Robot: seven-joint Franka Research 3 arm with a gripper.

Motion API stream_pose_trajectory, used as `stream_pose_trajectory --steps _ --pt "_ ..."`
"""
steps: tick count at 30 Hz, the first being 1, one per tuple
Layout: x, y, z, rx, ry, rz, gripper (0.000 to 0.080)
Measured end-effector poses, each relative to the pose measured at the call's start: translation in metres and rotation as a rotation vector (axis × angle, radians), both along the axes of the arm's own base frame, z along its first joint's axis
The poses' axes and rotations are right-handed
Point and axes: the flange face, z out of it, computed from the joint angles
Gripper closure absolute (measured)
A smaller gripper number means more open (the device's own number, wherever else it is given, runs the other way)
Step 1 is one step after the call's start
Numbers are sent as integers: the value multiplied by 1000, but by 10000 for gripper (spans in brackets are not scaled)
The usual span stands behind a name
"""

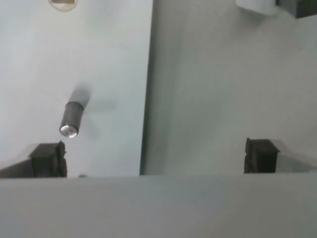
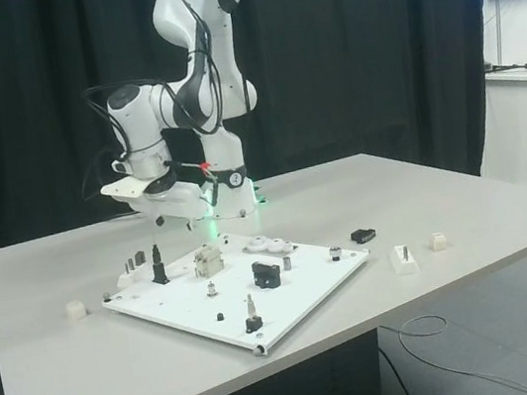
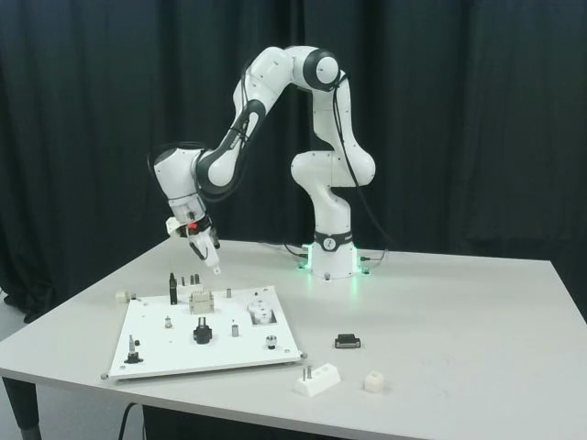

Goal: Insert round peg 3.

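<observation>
Looking down past the wide-open, empty gripper [image 1: 161, 156], we find a grey peg [image 1: 71, 120] standing upright on the white board [image 1: 99, 59], near its edge (which peg is number 3 we cannot tell); it lies beside one fingertip [image 1: 48, 159], outside the gap.

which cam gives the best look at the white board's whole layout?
Second room view: the white board shows whole, all edges visible and its fixtures spread apart. First room view shows the board whole too, but at a flatter angle, the gripper hanging over its far edge. Wrist view catches only one edge strip with one grey peg.
</observation>
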Motion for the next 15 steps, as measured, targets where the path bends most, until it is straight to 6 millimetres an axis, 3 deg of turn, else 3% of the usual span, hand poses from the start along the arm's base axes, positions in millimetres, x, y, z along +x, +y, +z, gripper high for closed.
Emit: stream_pose_trajectory --steps 15 --pt "-2 -21 22 5 11 53 3"
